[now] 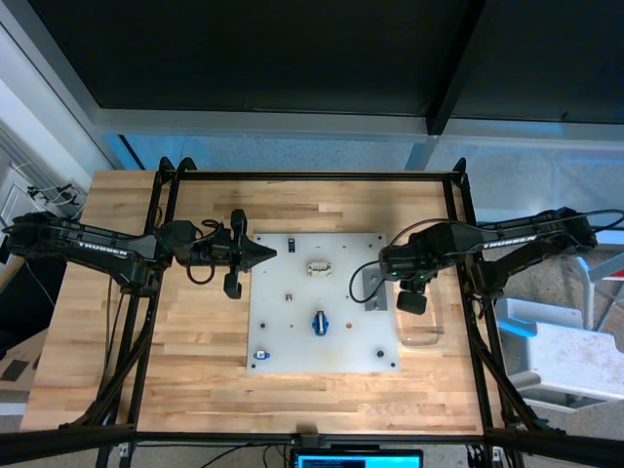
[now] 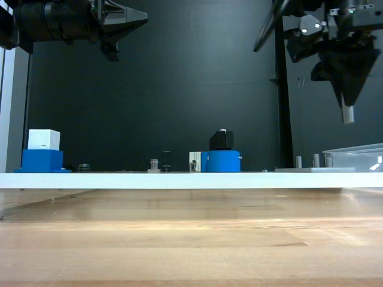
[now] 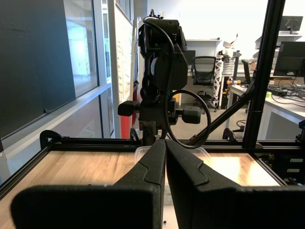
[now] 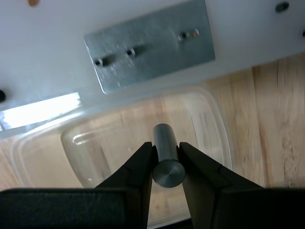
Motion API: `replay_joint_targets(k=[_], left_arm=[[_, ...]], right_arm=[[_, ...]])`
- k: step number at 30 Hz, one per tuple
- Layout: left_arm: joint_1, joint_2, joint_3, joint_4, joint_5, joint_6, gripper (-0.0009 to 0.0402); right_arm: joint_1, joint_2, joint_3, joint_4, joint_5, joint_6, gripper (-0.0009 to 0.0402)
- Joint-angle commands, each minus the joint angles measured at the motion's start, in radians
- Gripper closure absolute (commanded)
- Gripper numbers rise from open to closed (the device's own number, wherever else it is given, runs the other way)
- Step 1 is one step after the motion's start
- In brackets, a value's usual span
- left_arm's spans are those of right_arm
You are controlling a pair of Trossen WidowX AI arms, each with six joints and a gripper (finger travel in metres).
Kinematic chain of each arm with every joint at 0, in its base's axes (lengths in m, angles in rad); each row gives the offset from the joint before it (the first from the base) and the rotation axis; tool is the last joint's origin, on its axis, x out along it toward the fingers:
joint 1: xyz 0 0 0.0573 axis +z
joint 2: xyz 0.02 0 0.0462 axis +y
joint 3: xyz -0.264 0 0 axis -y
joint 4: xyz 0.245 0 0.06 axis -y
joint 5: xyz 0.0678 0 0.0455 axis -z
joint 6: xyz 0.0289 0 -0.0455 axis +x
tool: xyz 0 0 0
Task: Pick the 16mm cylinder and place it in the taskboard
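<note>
16mm cylinder [image 2: 347, 114] is the load to seat; left end effector [image 1: 268, 250] hovers clenched and empty over the taskboard's [image 1: 292, 331] left edge; the grey block [image 4: 150, 45] sits at the board's right edge; right end effector [image 4: 167, 145] grasps the cylinder upright, high above the clear tray [image 4: 217, 124] near the worktop's [image 1: 195, 370] right edge; best to keep it vertical, centre it over its hole, descend slowly, release only once seated.

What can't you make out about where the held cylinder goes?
High view: 16mm cylinder hidden beneath the right gripper over the clear tray.
Low view: taskboard seen edge-on, top face hidden.
Right wrist view: taskboard cut off past the grey block; no matching hole identifiable.
Left wrist view: left gripper, shut above the taskboard's left edge, hides the board.
</note>
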Motion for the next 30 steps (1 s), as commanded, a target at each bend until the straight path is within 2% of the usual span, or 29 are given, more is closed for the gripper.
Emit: replay_joint_targets(k=[1, 24, 27, 30], left_arm=[[0.000, 0.000, 0.000, 0.000, 0.000, 0.000, 0.0393], [0.000, 0.000, 0.000, 0.000, 0.000, 0.000, 0.0393], [0.000, 0.000, 0.000, 0.000, 0.000, 0.000, 0.0393], [0.000, 0.000, 0.000, 0.000, 0.000, 0.000, 0.0393]], right_arm=[[0.005, 0.042, 0.036, 0.003, 0.000, 0.001, 0.0361], [0.082, 0.264, 0.182, 0.105, -0.004, 0.017, 0.0361], [0.093, 0.293, 0.198, 0.109, -0.024, 0.022, 0.0361], [0.106, 0.327, 0.228, 0.113, -0.026, 0.024, 0.0361]])
